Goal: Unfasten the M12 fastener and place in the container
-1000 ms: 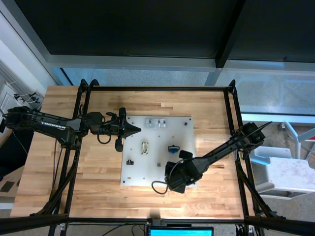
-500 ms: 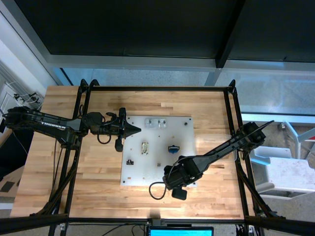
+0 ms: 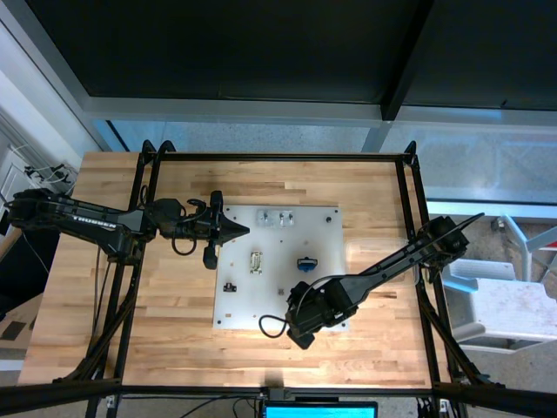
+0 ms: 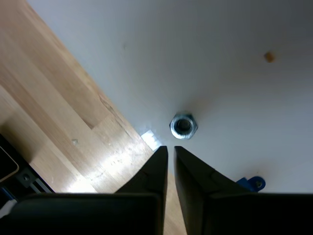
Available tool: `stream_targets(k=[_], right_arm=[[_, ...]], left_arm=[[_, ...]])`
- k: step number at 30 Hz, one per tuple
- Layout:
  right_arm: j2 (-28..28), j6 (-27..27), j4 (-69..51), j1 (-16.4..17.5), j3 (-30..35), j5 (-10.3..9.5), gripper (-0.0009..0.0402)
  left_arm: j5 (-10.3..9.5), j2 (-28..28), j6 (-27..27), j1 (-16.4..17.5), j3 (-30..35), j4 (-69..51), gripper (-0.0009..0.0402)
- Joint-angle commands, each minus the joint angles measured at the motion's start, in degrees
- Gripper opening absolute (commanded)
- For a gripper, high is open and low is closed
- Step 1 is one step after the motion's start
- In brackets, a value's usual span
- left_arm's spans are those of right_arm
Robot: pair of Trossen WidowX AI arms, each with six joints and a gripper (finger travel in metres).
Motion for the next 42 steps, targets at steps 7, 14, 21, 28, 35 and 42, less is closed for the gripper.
stream_targets(k=[7,14,21,28,35,42], right_arm=[[2.86,5.62,-1.7,-0.02,2.51,1.22,0.0127],[5.53,6.82,-2.51,-0.66,4.02,1.46,0.0191],[7.26,6.8,-2.43,-0.94,4.0,1.44,0.0208],[7.26,7.34,-2.75,-1.03,3.85,1.44,0.0181],[7.26,8.04,-2.67,-1.09,3.67,1.44,0.0137],[7.26,8.04,-2.6,-1.11,3.67,1.44,0.0094]], left_arm=[[0.02,0.02,0.0,0.0,0.02,0.02,0.0],[0.02,0.02,0.0,0.0,0.02,0.0,0.0],[0.02,0.02,0.0,0.0,0.02,-0.02,0.0],[0.02,0.02,0.0,0.0,0.02,0.0,0.0],[0.02,0.02,0.0,0.0,0.02,0.02,0.0],[0.02,0.02,0.0,0.02,0.02,0.0,0.0]])
